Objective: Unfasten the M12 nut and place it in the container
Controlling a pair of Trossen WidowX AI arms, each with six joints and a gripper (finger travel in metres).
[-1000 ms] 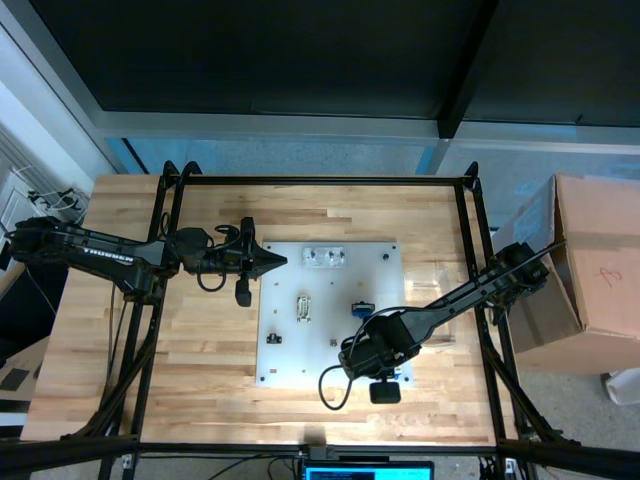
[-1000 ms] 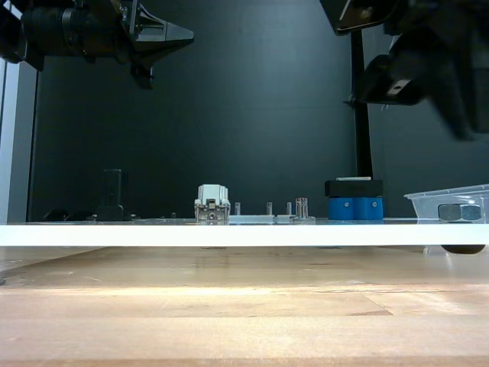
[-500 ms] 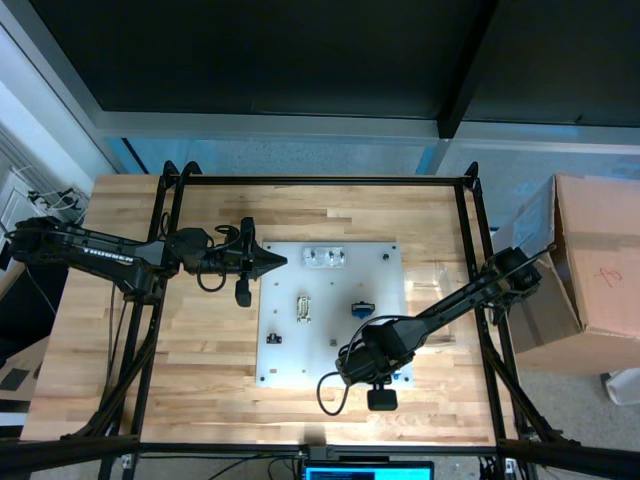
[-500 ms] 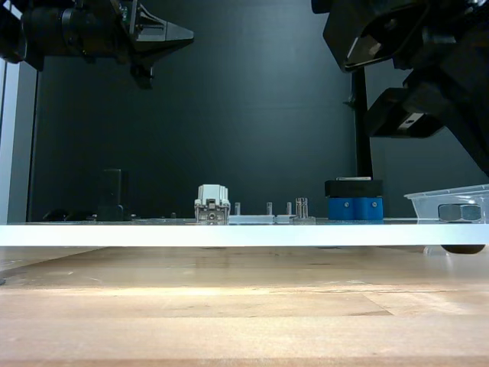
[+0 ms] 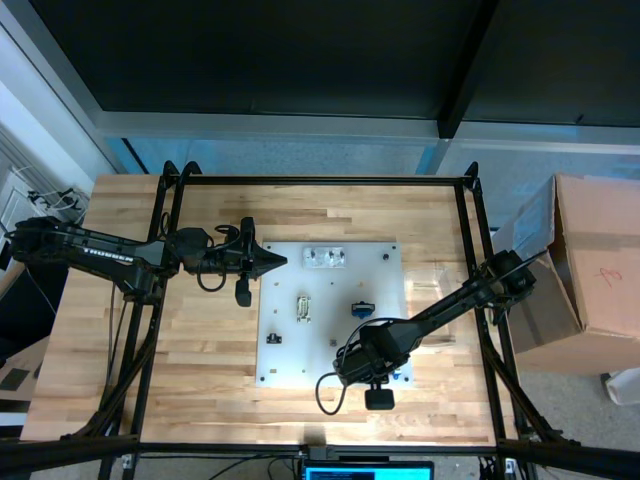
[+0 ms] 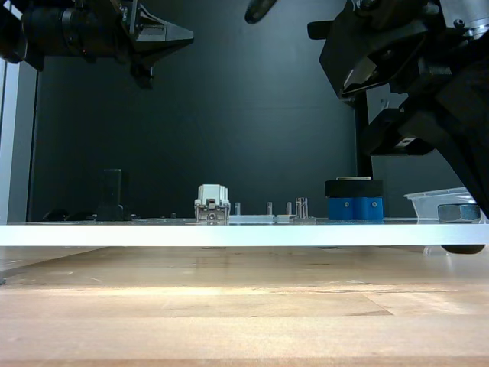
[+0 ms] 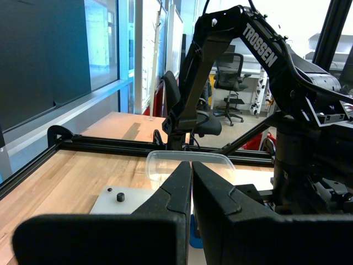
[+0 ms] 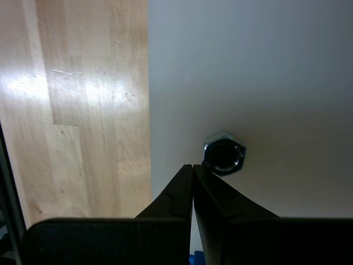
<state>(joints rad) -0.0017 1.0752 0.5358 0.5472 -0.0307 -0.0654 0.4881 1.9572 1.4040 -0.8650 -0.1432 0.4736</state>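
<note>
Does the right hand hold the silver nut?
No, the right hand is shut with nothing in it, and the nut sits free on the white board.

Bright, even overhead light in high view. Glare patch on wooden surface point(image 8: 71, 88); soft shadow across white board point(image 8: 265, 66); nut point(image 8: 223, 153) in sharp focus. Low view dim, black backdrop point(image 6: 252, 115), foreground soft. Daylight from windows point(image 7: 102, 44) in left wrist view.

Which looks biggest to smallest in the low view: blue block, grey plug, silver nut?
Blue block
Grey plug
Silver nut, on the board; nearer, so unsure
Left tool high left; right tool above the nut.
</note>
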